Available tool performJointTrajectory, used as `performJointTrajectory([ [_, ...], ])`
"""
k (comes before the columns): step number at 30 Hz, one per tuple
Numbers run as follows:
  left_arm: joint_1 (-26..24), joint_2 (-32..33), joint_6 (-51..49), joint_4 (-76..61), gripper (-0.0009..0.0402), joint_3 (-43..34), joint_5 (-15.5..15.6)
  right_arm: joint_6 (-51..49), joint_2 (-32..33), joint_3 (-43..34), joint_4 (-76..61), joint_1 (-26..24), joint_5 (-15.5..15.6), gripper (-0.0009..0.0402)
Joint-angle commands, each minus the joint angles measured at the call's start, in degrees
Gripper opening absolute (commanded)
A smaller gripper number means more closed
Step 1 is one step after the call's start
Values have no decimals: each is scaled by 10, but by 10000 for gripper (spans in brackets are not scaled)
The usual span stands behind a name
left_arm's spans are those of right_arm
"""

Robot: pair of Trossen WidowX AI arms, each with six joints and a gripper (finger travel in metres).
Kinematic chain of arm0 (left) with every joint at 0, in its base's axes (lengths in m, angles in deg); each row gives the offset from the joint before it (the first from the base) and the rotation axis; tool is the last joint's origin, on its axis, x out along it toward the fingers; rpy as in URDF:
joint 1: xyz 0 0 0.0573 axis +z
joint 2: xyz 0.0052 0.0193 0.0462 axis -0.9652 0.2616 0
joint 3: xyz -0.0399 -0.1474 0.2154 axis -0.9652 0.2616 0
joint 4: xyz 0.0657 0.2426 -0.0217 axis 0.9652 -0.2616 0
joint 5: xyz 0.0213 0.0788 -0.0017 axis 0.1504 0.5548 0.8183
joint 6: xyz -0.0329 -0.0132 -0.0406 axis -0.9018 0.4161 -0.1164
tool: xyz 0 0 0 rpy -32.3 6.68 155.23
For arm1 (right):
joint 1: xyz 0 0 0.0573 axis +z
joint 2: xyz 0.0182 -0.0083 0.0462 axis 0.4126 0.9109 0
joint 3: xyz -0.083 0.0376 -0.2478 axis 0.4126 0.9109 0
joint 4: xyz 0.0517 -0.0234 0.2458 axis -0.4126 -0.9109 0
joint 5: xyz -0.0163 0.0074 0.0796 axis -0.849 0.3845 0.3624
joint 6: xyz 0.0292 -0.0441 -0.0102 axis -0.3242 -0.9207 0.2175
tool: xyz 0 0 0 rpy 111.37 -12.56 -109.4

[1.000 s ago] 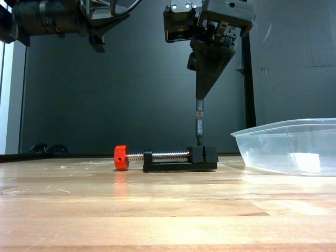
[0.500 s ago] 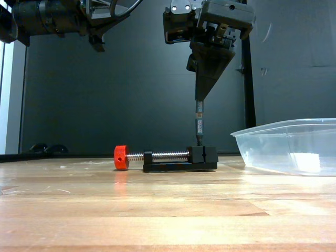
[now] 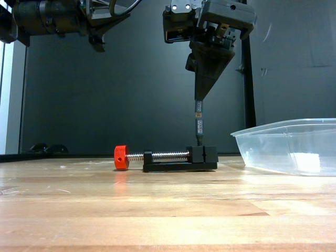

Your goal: Pick the usb-c connector and install on the hub

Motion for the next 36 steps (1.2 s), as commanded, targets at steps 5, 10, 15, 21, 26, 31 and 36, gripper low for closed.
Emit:
performJointTrajectory([
  [5, 0, 0, 0, 0, 0, 0, 0, -1, 0, 0, 0, 0, 0, 0],
  [10, 0, 0, 0, 0, 0, 0, 0, -1, 0, 5, 0, 0, 0, 0],
  [15, 0, 0, 0, 0, 0, 0, 0, -1, 0, 10, 4, 0, 0, 0],
  [21, 0, 0, 0, 0, 0, 0, 0, -2, 0, 15, 11, 0, 0, 0],
  [26, 0, 0, 0, 0, 0, 0, 0, -2, 0, 14, 11, -1, 0, 0],
  [31, 0, 0, 0, 0, 0, 0, 0, -1, -2, 14, 11, -2, 0, 0],
  [36, 0, 0, 0, 0, 0, 0, 0, 0, -5, 14, 10, -2, 0, 0],
])
